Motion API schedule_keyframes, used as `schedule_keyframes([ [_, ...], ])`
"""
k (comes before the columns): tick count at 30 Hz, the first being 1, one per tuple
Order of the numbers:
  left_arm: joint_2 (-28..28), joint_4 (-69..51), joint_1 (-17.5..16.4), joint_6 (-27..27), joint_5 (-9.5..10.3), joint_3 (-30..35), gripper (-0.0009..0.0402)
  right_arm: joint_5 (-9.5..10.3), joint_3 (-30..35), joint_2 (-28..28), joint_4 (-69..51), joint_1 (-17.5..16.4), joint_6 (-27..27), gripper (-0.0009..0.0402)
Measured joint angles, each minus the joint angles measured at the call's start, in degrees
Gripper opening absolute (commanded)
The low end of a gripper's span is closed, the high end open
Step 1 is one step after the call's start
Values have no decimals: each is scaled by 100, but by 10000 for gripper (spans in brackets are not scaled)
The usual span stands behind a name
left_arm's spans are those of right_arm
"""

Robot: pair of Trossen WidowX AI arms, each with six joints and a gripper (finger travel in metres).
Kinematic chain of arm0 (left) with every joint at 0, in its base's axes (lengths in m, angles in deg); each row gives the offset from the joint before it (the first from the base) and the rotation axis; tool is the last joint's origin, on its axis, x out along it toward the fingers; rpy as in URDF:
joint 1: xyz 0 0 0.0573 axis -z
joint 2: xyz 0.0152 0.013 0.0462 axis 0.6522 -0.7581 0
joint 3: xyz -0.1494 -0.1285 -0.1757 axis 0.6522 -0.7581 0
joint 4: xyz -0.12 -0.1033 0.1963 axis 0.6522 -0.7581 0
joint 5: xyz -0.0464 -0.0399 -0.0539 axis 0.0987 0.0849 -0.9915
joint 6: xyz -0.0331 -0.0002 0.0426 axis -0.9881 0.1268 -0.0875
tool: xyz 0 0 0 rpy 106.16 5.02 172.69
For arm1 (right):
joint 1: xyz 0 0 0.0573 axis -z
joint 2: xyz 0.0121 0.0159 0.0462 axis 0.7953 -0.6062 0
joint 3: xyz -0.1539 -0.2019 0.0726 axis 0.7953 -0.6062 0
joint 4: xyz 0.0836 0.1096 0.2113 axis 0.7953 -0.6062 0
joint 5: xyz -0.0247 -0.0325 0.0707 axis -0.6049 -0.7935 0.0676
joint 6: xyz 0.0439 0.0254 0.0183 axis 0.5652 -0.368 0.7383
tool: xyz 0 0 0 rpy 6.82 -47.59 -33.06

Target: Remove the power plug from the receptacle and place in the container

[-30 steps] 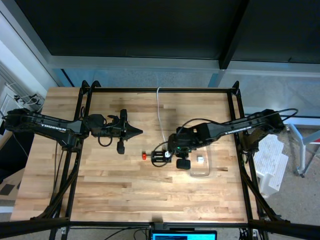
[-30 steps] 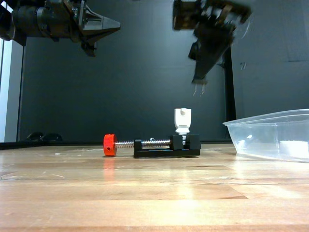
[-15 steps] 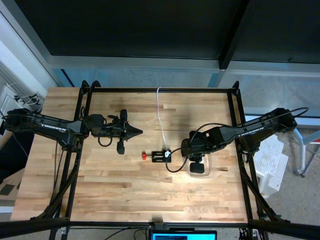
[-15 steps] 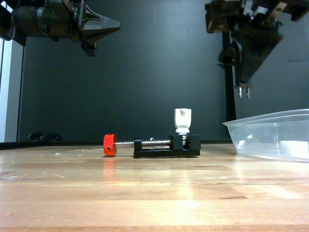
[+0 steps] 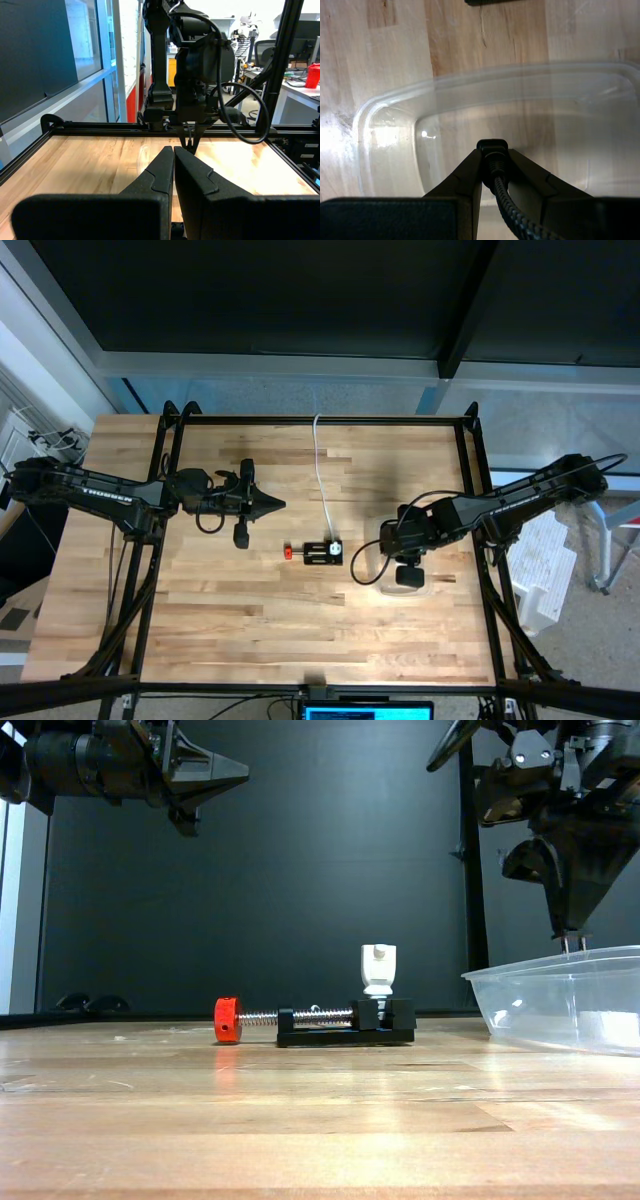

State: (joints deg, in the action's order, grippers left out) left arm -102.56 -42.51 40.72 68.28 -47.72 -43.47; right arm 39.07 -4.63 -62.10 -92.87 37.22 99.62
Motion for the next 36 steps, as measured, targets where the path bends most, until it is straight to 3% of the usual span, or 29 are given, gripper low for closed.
schedule_keyframes([
  [23, 0, 0, 0, 0, 0, 2, 0, -15, -304, 400, 107, -4, 201, 197],
  [36, 0, 0, 0, 0, 0, 2, 0, -24, -46, 634, 90, 52, 76, 208],
])
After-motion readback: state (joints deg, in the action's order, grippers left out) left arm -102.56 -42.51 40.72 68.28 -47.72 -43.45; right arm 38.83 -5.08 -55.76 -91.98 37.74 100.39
